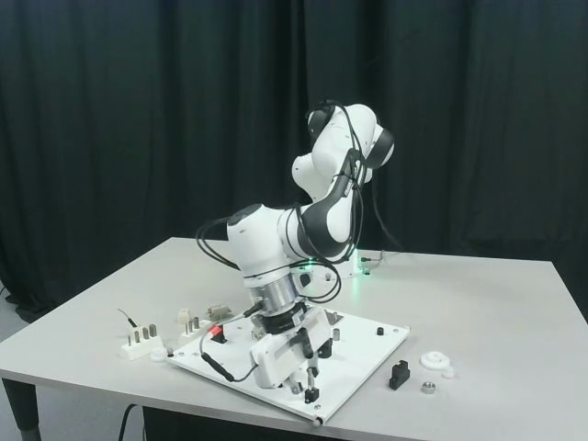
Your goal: Insert Ethernet.
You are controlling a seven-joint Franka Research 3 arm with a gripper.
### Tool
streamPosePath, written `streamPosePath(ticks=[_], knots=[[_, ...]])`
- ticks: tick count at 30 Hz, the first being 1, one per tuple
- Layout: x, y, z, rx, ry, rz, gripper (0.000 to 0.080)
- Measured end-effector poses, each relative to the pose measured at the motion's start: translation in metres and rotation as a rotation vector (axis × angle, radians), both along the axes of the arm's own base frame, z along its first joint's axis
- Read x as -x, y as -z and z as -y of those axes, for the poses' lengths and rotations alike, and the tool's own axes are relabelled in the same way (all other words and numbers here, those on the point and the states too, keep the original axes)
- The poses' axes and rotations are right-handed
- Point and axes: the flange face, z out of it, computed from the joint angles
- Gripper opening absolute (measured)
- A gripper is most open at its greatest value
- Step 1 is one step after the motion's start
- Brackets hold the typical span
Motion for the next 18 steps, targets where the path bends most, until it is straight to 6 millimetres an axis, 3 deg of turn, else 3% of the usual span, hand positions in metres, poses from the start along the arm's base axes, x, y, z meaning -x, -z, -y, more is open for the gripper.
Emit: streamPosePath(ticks=[1, 6, 7, 11, 12, 18], knots=[[-0.001, 0.0, 0.0, 0.002, 0.0, 0.001, 0.0456], [-0.005, -0.004, 0.001, 0.012, -0.005, 0.013, 0.0456], [-0.006, -0.006, 0.002, 0.013, -0.006, 0.015, 0.0731], [-0.01, -0.012, 0.002, 0.016, -0.011, 0.023, 0.0731], [-0.01, -0.014, 0.002, 0.016, -0.013, 0.023, 0.0784], [-0.014, -0.025, 0.003, 0.023, -0.028, 0.024, 0.0784]])
